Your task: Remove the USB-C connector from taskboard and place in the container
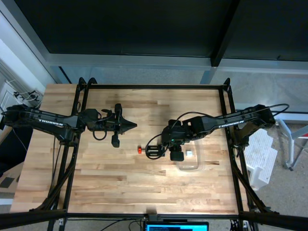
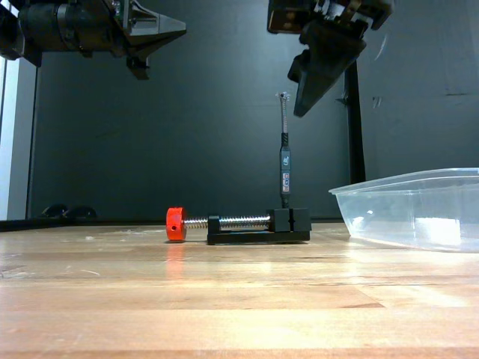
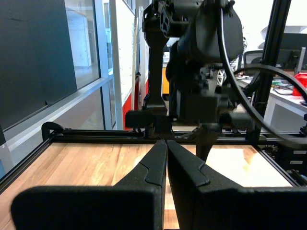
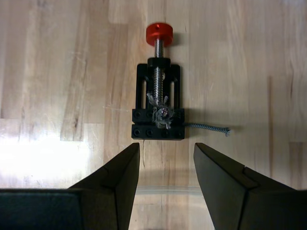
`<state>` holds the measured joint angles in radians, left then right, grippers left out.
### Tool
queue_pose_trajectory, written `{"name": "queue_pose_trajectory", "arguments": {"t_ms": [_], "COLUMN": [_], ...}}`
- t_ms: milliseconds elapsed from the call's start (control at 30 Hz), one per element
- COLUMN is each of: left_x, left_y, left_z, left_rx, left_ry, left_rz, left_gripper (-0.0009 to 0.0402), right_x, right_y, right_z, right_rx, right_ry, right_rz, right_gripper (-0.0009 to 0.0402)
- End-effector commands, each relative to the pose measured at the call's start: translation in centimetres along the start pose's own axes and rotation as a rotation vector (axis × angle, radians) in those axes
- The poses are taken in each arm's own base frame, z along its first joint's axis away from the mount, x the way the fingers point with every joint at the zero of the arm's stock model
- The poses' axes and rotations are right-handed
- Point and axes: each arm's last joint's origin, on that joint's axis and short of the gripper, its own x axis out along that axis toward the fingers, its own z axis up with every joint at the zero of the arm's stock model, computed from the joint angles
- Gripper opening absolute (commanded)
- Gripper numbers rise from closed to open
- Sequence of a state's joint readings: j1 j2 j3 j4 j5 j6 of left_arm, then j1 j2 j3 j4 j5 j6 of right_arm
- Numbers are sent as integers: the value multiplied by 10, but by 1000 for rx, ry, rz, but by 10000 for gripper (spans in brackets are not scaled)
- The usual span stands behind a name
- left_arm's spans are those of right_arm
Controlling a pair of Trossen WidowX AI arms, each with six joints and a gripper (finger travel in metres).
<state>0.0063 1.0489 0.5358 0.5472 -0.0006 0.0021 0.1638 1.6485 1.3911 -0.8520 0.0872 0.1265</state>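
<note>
Low view: right end effector (image 2: 301,97) spread, empty, near USB-C connector (image 2: 285,168); left end effector (image 2: 182,30) closed, aloft.

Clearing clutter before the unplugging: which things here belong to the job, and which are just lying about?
Job:
USB-C connector, upright in taskboard
container
right gripper, open above the taskboard

Lying about:
left gripper, shut, raised at left
white piece in the container

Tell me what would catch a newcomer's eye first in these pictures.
The red knob on the taskboard, in the middle of the table, stands out, with the USB-C connector standing upright from it, frayed wire on top. The right gripper hangs open above it, next to the clear container. The left gripper is shut, raised over the table's left half.
</note>
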Motion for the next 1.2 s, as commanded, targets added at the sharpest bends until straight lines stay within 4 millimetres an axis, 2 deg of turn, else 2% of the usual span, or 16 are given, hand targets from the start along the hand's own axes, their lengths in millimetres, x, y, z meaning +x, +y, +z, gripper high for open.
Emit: {"name": "queue_pose_trajectory", "arguments": {"t_ms": [33,633,1200], "left_x": [0,0,0], "left_y": [0,0,0], "left_z": [0,0,0], "left_rx": [0,0,0], "left_ry": [0,0,0], "left_rz": [0,0,0], "left_gripper": [0,0,0], "right_x": [7,48,52], "right_y": [2,2,1], "right_z": [5,17,14], "right_rx": [-2,-5,-7], "right_ry": [16,92,109], "right_rz": [-2,-19,-21], "right_gripper": [157,149,91]}}
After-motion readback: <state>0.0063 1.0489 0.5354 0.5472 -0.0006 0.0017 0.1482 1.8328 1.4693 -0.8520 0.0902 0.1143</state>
